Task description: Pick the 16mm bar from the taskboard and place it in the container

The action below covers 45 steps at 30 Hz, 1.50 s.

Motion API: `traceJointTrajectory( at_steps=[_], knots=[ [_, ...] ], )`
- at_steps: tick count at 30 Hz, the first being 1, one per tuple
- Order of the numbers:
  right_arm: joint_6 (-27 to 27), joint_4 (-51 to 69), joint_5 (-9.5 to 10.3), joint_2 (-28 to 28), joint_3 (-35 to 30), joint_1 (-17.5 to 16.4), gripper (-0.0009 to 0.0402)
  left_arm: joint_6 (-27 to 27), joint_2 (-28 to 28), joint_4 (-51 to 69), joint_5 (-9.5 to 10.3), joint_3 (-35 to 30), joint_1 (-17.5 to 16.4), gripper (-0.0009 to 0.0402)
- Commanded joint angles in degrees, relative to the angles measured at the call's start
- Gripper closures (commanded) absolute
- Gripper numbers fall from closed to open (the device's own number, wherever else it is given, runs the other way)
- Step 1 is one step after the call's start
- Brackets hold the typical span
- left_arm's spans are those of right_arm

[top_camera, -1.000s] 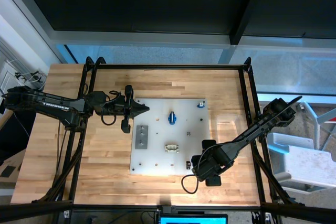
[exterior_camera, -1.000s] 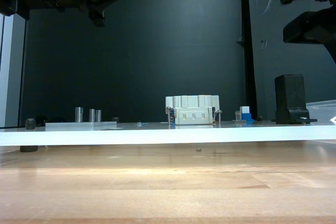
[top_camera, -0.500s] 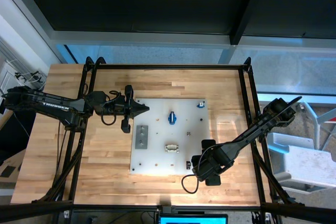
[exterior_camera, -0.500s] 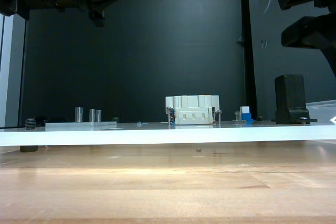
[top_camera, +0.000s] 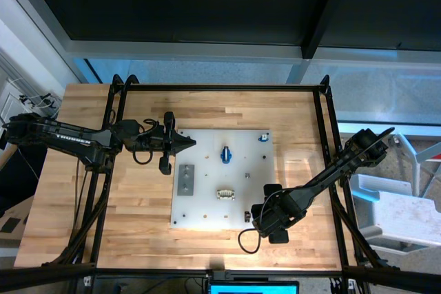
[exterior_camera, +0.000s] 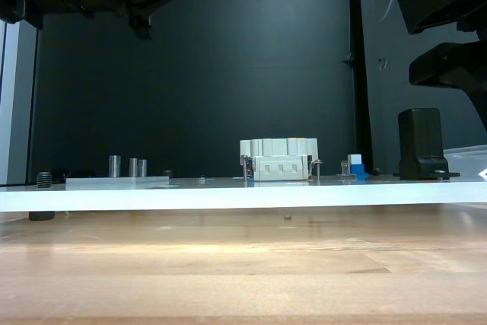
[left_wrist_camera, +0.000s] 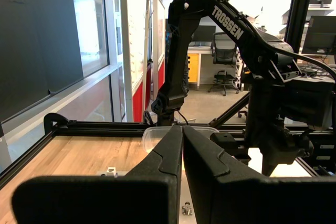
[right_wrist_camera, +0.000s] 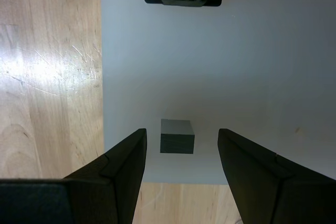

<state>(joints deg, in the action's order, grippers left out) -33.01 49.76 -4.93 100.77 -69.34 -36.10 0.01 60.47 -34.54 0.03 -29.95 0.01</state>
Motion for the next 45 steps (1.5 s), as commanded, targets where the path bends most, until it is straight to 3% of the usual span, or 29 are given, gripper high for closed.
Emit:
traceJointTrajectory(
  at_steps=[1,12,31,45],
  knots=[
    [0.04,-0.42,0.02,0.0,0.26,0.02,0.0205,0.0,0.02,0.0,0.0,0.0,-0.02,0.0393],
    [0.28,-1.09,0.0,0.0,0.44,0.09,0.0209,0.0,0.02,0.0,0.0,0.0,0.0,0.0393],
    [0.24,-1.27,0.22,-0.02,0.52,0.09,0.0323,0.0,0.02,0.0,-0.02,0.0,0.0,0.0393],
    [0.24,-1.27,0.22,-0.7,0.5,0.09,0.0349,0.0,0.02,0.0,-0.02,0.0,-0.02,0.0393]
  ],
)
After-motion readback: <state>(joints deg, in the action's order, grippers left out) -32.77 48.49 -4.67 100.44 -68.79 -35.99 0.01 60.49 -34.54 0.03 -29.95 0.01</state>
